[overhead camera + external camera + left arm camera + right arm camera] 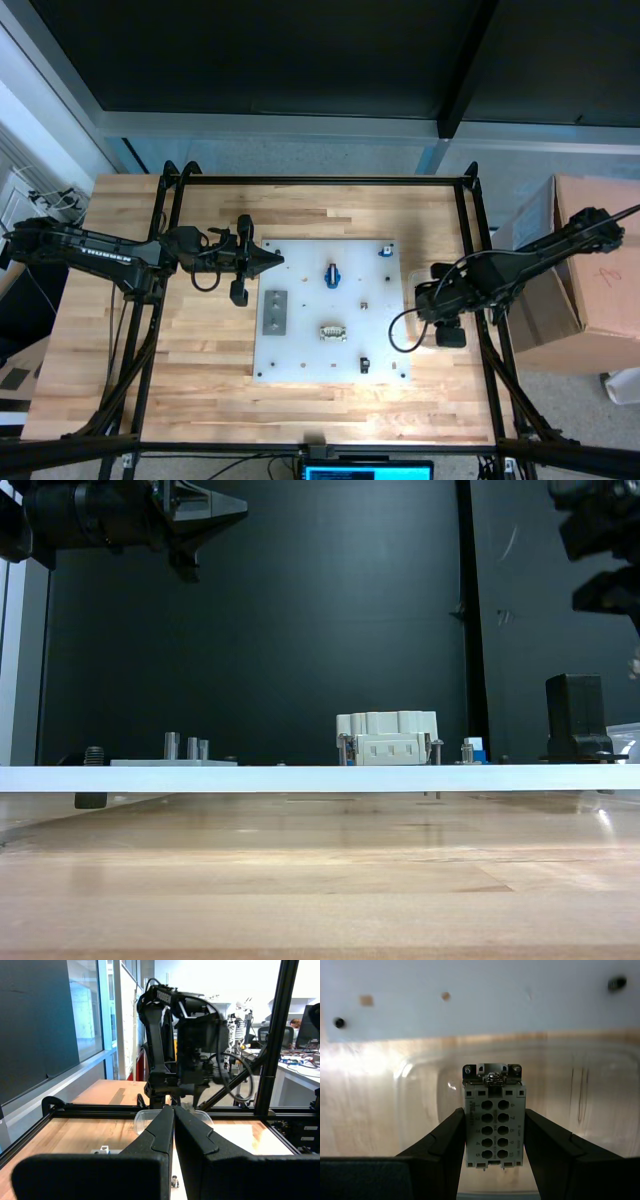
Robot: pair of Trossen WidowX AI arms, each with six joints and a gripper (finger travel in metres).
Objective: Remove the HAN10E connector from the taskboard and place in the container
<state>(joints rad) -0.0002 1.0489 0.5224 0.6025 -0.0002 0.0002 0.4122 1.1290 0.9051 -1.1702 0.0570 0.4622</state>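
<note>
Two arms reach in over the white taskboard [300,350] on the wooden table [150,400]. The right gripper [494,1111] sits off the board's right edge. Its two black fingers [451,1132] clamp the sides of the HAN10E connector [493,1125], a beige insert with ten round sockets in two columns and a metal bracket at its far end. The connector is held clear of the board, its socket face toward the wrist camera. Beyond it lies the clear plastic container [410,1075], with the board's edge past that. Whether the connector touches the container floor cannot be told.

The left gripper [262,258] hangs above the board's left edge, pointing right and well up off the surface in the low view. Its fingers [160,1130] are pressed together with nothing between them.

On the board, a second beige connector block [388,738] stands upright on small posts near the middle. A grey plate with pegs [274,311] lies to its left, a blue part [333,275] sits farther back, and a small black block [365,365] stands near the front edge. A cardboard box [590,280] stands off the table's right side.
</note>
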